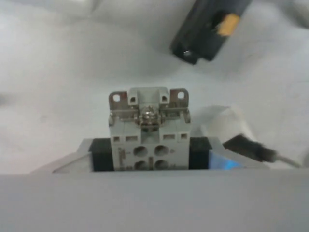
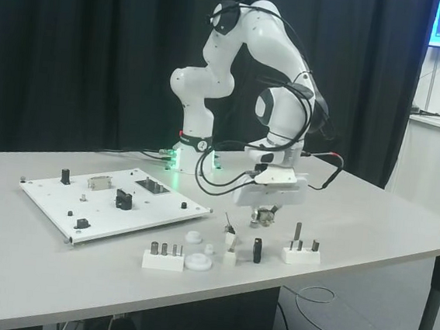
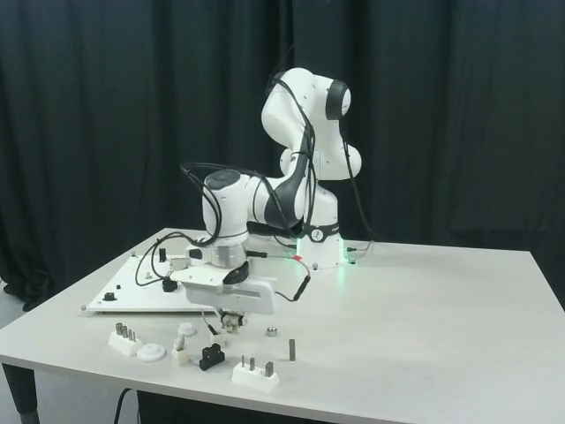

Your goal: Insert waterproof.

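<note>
Going L→R across the first room view.

White board point(image 2: 111, 201) is lying at the L end of the grey table point(image 2: 371, 218), carrying several small fixtures; which one takes the part, can't tell.

In front of the board: white block w/ pegs point(image 2: 163, 258), white rings point(image 2: 197, 262), then a small black piece point(image 2: 257, 249) standing upright. It's showing again at the wrist view's edge point(image 1: 207, 30), apart from the gripper.

Gripper point(image 2: 264, 213) is hovering low over the table, just above the loose parts, well apart from the board. In the wrist view point(image 1: 149, 157) the fingers are pinching a grey connector body point(image 1: 148, 129) w/ four round holes and two mounting ears – prob. the waterproof part. So it's sitting in the gripper, off the table.

Far R: white holder w/ upright pins point(image 2: 302, 252).

Step, as I'm reading it: pick looks done, carry to the board not yet begun; roughly the early-middle of the task. Next move is calling for a lift clear of the pegs and pins, a traverse L to the board, then squaring the body over its socket before pressing down. Risk: part tilting in the grip.

Hard to make out:
- fingertips themselves – a grey bar is covering the wrist view's near edge
- lower half of the connector, same reason
- the held part in both room views; too small
- target socket
</note>
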Available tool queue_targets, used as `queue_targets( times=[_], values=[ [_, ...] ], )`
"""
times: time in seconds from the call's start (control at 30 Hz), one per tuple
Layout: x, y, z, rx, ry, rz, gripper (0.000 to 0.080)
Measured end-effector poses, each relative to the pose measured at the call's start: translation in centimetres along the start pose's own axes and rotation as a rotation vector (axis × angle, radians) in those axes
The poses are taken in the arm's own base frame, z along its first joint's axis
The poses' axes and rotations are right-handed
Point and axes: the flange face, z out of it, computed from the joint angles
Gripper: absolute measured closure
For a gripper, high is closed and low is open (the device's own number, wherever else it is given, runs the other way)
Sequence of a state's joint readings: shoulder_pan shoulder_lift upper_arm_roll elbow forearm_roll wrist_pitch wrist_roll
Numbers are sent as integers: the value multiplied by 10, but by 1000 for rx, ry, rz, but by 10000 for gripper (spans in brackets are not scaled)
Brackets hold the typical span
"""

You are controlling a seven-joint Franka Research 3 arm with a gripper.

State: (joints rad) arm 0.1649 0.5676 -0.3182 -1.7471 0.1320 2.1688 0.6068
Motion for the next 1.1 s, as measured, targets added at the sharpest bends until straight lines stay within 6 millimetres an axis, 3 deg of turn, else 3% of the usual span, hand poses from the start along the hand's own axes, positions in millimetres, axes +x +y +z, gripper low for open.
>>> queue_targets(
  times=[0.57,1.1],
  values=[
    [29,27,-21,-43,63,-152,488],
    [75,101,-38,-111,47,-351,488]
  ],
)
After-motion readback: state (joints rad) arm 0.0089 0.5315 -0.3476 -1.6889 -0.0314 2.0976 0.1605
